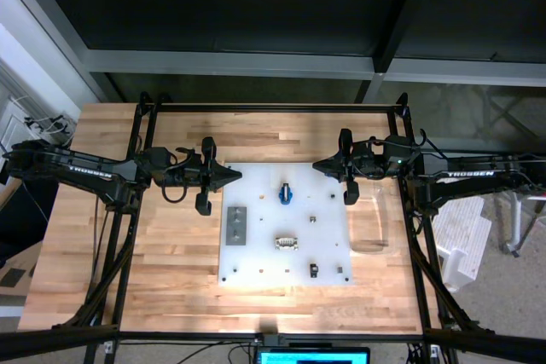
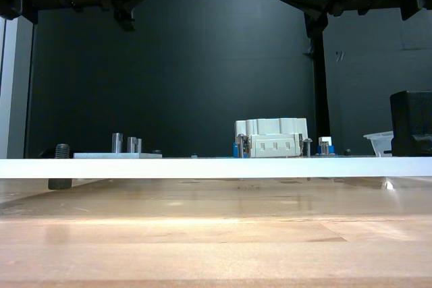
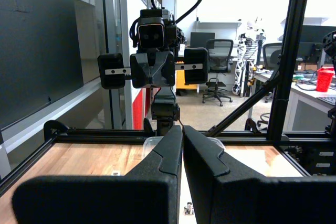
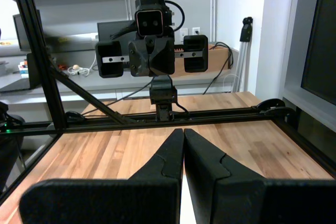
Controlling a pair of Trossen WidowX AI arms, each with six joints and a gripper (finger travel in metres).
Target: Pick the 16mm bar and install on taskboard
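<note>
I cannot tell what the clear tub [image 1: 375, 247] beside the white board [image 1: 256, 266] holds or where the bar lies, and my left gripper [image 1: 240, 175] and right gripper [image 1: 317, 165] hover above the board's far corners, fingers pressed together on nothing.

Blue knob [image 1: 285, 193], grey block [image 1: 235, 224], possibly connector [image 1: 287, 245].

The task board [image 1: 328, 236] lies on the tabletop [image 1: 162, 245] between the arms. The left gripper [image 1: 242, 175] hangs above its far-left edge, the right gripper [image 1: 315, 165] above its far edge — tips facing. A plate [image 1: 235, 226] sits left of the connector [image 1: 287, 245].
</note>
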